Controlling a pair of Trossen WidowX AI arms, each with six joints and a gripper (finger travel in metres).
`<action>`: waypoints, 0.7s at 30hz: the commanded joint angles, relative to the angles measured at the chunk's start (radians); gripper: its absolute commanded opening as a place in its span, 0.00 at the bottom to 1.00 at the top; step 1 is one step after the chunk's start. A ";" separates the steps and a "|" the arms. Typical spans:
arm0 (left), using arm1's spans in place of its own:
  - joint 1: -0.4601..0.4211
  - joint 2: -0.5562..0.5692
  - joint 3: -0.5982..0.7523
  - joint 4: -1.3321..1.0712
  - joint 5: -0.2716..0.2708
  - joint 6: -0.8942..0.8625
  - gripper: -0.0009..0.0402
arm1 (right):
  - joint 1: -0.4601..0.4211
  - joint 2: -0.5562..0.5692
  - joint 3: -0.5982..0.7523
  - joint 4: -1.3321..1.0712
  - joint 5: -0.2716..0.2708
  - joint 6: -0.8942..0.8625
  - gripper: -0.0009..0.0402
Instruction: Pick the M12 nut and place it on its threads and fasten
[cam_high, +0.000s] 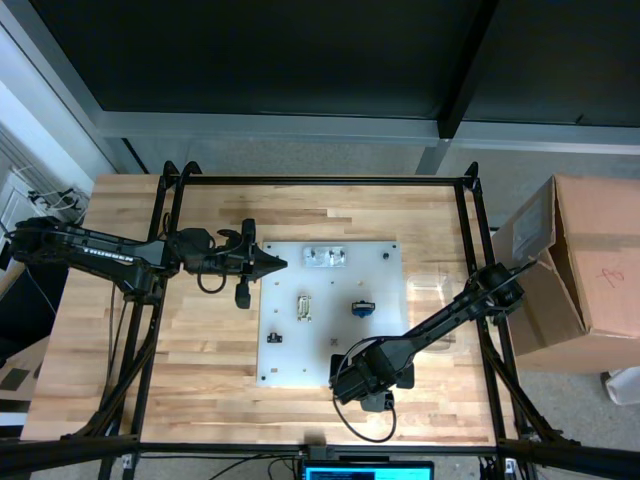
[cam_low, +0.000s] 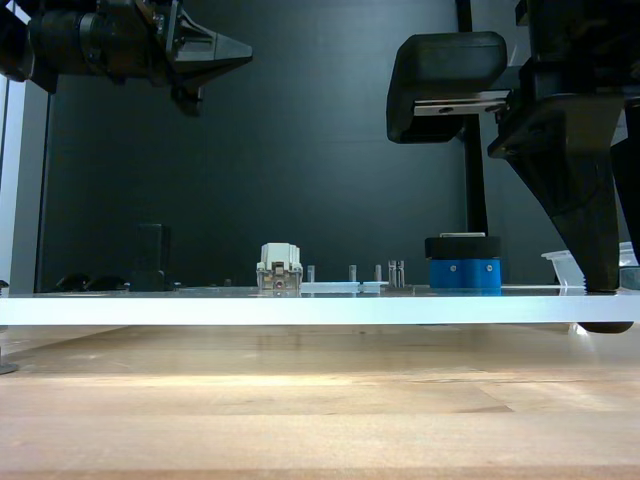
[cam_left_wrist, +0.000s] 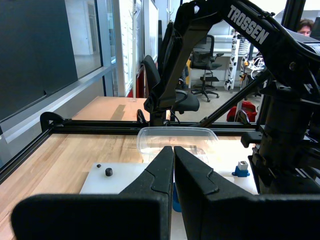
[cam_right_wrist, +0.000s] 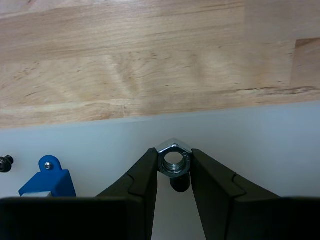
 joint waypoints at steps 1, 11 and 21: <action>0.000 0.000 0.000 0.000 0.000 0.000 0.02 | 0.000 -0.001 0.000 0.001 0.001 0.000 0.10; 0.000 0.000 0.000 0.000 0.000 0.000 0.02 | 0.000 -0.001 0.000 0.002 0.001 0.000 0.10; 0.000 0.000 0.000 0.000 0.000 0.000 0.02 | 0.000 -0.019 0.019 -0.029 0.002 0.000 0.10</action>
